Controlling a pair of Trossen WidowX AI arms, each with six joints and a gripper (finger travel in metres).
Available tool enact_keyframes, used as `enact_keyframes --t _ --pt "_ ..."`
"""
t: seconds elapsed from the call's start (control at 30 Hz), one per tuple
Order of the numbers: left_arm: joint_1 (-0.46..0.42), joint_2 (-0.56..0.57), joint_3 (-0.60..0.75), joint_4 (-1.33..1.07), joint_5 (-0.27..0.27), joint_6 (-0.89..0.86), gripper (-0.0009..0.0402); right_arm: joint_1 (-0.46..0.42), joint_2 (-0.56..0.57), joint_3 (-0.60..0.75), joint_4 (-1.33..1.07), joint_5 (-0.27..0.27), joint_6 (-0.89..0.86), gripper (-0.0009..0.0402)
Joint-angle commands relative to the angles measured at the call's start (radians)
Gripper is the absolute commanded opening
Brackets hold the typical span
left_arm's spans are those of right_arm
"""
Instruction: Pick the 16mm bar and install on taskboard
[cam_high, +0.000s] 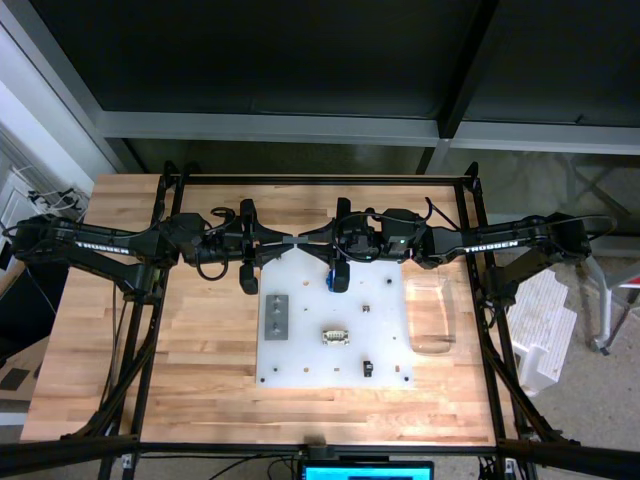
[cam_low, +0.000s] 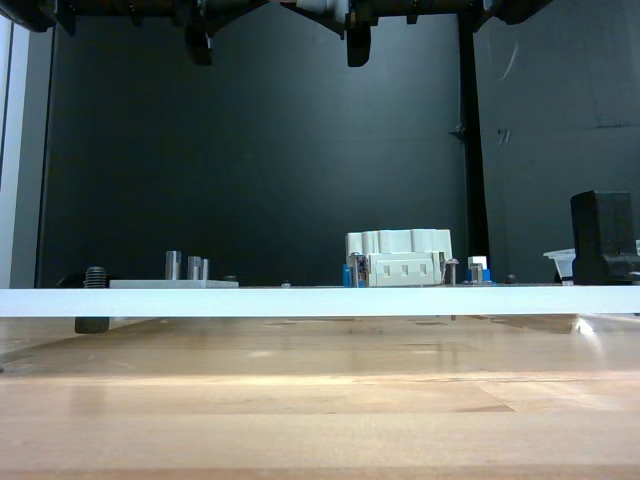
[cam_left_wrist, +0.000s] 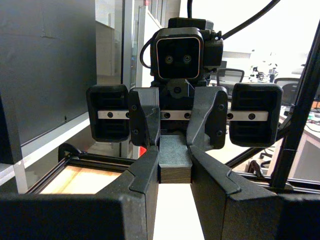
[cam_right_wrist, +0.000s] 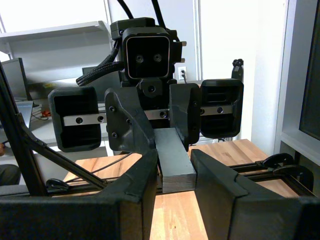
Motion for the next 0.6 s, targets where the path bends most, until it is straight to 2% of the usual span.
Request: enact_keyframes --t 0.03,0.4,0.6 --pt "0.0 0.0 0.0 0.0 0.002 0.001 0.0051 0.0 0.0 0.001 0.0 0.004 0.0 0.0065" --pt "0.0 0.0 0.0 0.001 0.003 -0.004 0.0051 0.0 0.0 0.001 0.0 0.004 0.0 0.0018" --pt "0.0 0.0 0.0 0.0 0.05 -0.011 0.0056 0.0 0.0 0.001 0.0 0.004 0.0 0.0007"
